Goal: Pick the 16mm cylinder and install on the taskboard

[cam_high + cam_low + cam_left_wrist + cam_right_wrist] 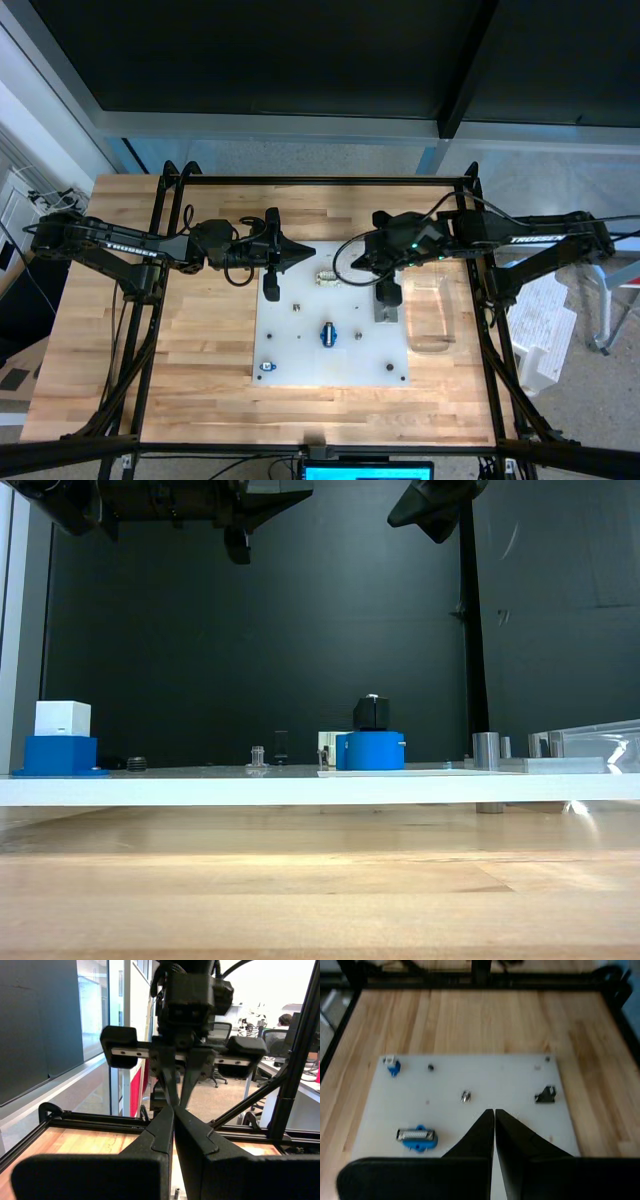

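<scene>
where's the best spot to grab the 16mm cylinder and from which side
Pinch the round side wall of the 16mm cylinder near its top, coming straight down: it stands upright on the taskboard, with the blue fitting close beside it, so a level approach looks crowded. The left pincer and the right pincer hang shut, empty, above the board.

A flat white square taskboard (300, 340) lies mid-frame on the pale, striped-grain wooden tabletop (150, 350). At its centre, a blue round fitting (329, 334). Black left gripper (308, 250) left of centre, black right gripper (388, 296) right of centre.
</scene>
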`<control>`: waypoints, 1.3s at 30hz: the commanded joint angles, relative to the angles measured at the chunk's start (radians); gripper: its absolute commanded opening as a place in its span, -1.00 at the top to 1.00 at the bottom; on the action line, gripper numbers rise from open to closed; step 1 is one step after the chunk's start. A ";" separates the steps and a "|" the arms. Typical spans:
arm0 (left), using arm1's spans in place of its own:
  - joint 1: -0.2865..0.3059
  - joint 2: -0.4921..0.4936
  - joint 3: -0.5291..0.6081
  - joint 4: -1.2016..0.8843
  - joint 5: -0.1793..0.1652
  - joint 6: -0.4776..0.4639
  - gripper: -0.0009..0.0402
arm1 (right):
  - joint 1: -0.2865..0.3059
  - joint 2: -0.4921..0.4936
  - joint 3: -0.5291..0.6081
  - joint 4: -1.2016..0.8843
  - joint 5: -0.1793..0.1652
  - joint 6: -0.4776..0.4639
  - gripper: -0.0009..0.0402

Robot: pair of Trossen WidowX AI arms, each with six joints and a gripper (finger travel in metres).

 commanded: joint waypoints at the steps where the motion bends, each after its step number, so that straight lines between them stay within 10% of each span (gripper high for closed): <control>1: 0.000 0.000 0.000 0.000 0.000 0.000 0.96 | -0.021 -0.050 -0.067 0.093 -0.015 -0.008 0.93; 25: 0.000 0.000 0.000 0.000 0.000 0.000 0.96 | -0.026 -0.379 -0.593 0.846 -0.018 -0.002 0.96; 39: 0.000 0.000 0.000 0.000 0.000 0.000 0.96 | -0.087 -0.379 -0.615 0.878 -0.093 0.015 0.96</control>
